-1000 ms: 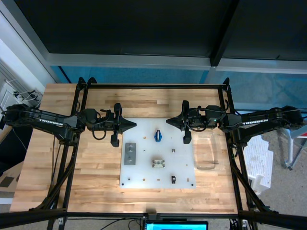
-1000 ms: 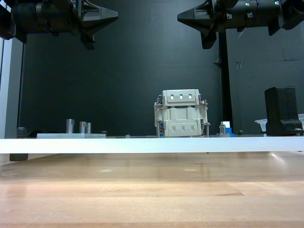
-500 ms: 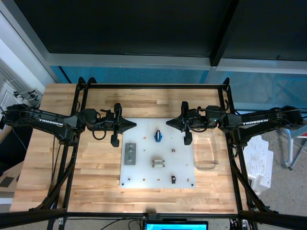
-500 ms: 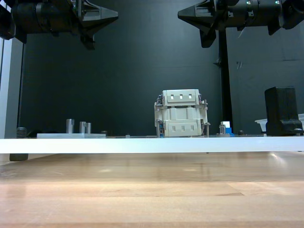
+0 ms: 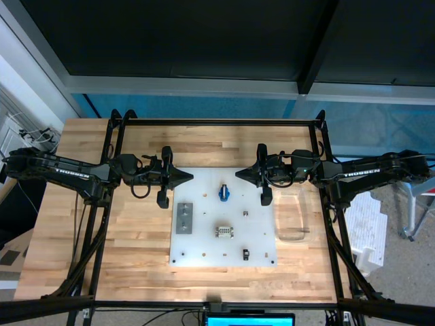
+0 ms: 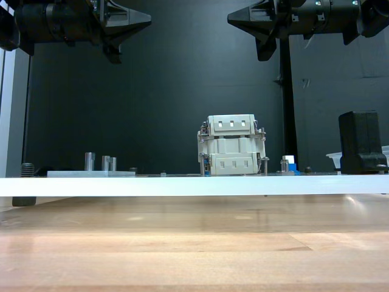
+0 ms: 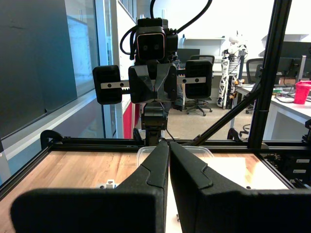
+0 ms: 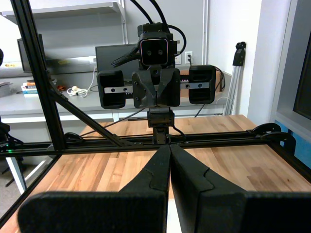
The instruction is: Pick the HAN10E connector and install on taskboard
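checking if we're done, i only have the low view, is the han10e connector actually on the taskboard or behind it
observer: on it; the high view shows the HAN10E connector near the middle of the taskboard, right of the grey block
operator: where are the arms
observer: left gripper and right gripper both hover near the taskboard's far edge, neither over the connector
operator: jaws open
observer: wrist views show both sets of jaws shut, holding nothing
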Controlling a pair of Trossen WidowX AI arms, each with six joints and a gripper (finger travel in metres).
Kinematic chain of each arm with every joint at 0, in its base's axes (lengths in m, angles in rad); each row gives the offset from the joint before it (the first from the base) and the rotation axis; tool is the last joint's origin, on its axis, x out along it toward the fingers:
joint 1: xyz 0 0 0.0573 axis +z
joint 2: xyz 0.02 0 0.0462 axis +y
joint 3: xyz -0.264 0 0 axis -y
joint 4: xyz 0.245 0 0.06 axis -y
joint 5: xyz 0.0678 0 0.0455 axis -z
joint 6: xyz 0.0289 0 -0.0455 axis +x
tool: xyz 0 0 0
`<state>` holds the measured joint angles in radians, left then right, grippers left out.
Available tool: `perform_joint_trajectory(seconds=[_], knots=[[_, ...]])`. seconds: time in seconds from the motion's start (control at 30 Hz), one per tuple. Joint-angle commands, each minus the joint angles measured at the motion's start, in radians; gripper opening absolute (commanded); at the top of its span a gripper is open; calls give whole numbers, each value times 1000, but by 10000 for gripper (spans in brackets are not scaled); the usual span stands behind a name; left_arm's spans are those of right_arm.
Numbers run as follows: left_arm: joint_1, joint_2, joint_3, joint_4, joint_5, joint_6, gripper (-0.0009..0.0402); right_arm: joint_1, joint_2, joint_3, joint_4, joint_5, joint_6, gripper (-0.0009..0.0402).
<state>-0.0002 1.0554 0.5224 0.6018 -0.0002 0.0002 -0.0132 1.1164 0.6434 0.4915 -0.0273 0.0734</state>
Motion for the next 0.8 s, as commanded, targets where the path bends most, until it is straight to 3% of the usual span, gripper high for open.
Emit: perform_joint_trajectory(seconds=[0.03,0.8], knots=[[0,0,0,0,0,0,1,0,0,0,-1,0,0,0],[0,0,0,0,0,0,1,0,0,0,-31,0,-1,0]])
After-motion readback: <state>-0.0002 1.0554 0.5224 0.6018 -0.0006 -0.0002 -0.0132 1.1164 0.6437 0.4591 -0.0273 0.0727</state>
